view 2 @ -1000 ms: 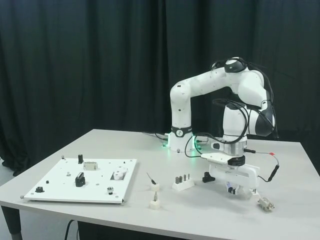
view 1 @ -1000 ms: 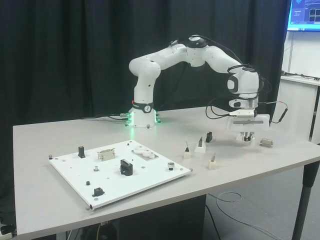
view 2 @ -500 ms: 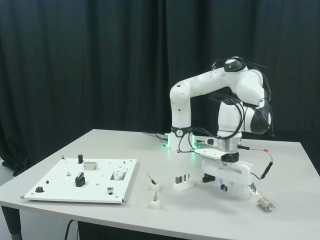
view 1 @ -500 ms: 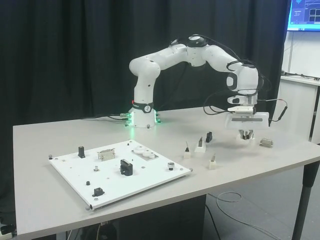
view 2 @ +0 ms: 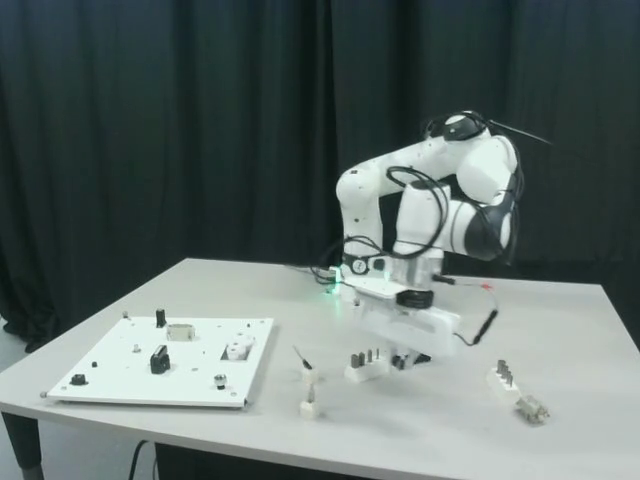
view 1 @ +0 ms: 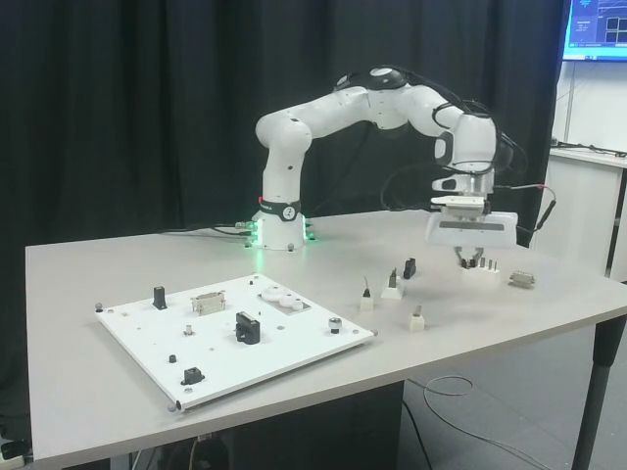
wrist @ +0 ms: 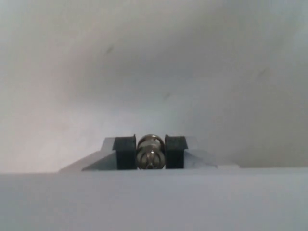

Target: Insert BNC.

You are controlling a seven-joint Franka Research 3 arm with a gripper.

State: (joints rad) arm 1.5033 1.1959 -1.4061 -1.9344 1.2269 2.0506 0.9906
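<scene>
You are in the carry step: the gripper [wrist: 151,161] pinches the BNC [wrist: 150,153] between its black pads, above the table [view 1: 98,264], so next you need to bring it over the board [view 1: 294,348] and line it up with its socket.

A table [view 1: 88,294] is carrying everything. A flat board [view 1: 294,343] is lying near the table's front edge, toward its left end in the first room view, with several small fittings standing on it. The robot arm's base [view 1: 278,223] is sitting near the back edge, behind the board. The arm is reaching toward the right end, and its gripper [view 1: 469,257] is hanging above the tabletop with a plug [wrist: 151,152] sitting between its fingers. Small holders [view 1: 391,285] are standing between the board and the right edge. A connector [view 1: 521,280] is lying nearest the right edge.
</scene>
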